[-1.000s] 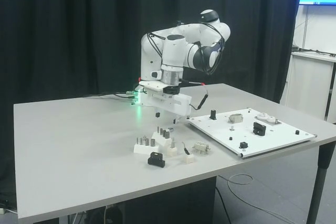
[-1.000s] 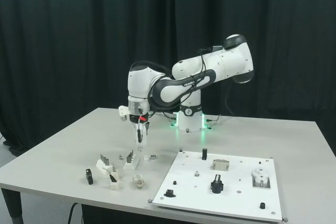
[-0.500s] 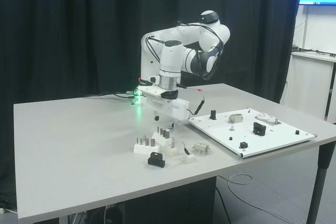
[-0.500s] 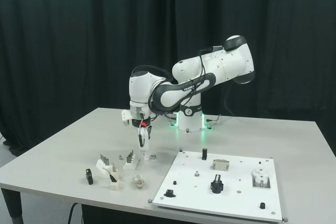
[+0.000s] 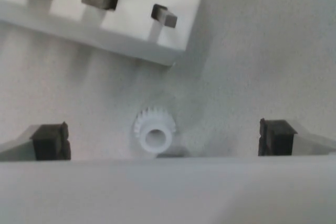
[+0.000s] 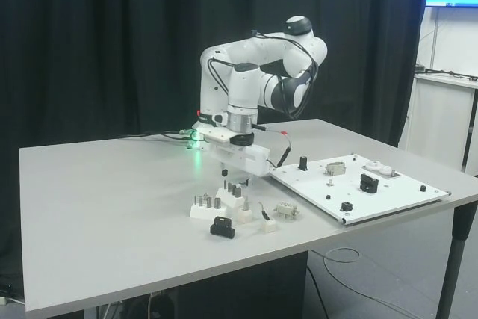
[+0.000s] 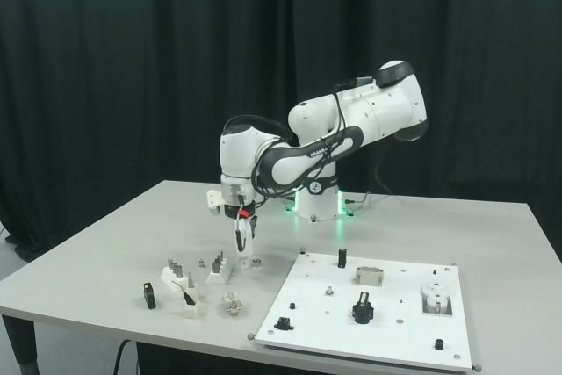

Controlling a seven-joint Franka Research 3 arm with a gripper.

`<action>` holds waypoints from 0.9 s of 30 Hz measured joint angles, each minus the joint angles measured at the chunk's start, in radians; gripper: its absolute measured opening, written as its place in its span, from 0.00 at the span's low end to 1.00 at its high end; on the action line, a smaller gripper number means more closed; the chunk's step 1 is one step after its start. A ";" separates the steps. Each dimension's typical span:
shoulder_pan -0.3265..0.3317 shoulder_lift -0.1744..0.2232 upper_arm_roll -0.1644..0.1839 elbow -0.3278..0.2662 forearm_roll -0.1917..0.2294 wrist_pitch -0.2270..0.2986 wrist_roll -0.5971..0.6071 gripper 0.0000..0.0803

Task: Pick small gear.

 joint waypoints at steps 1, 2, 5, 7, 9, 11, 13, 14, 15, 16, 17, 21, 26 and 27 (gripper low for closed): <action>0.001 0.000 0.003 -0.001 0.002 0.003 0.000 1.00; 0.003 0.000 0.005 -0.002 0.003 0.006 0.000 1.00; 0.008 0.000 0.010 -0.005 0.005 0.013 -0.001 1.00; 0.010 0.000 0.015 -0.007 0.008 0.019 -0.002 1.00; 0.012 0.000 0.019 -0.008 0.010 0.023 -0.003 1.00; 0.013 0.000 0.022 -0.009 0.012 0.026 -0.003 1.00; 0.013 0.000 0.027 -0.009 0.015 0.031 -0.004 1.00; 0.013 0.000 0.030 -0.010 0.016 0.034 -0.004 1.00; 0.013 0.000 0.031 -0.010 0.018 0.036 -0.004 1.00; 0.013 0.000 0.033 -0.010 0.019 0.038 -0.004 1.00; 0.013 0.000 0.035 -0.010 0.020 0.040 -0.004 1.00; 0.013 0.000 0.041 -0.012 0.023 0.046 -0.005 1.00; 0.013 0.000 0.046 -0.012 0.031 0.052 -0.006 1.00; 0.013 0.000 0.048 -0.012 0.033 0.054 -0.006 1.00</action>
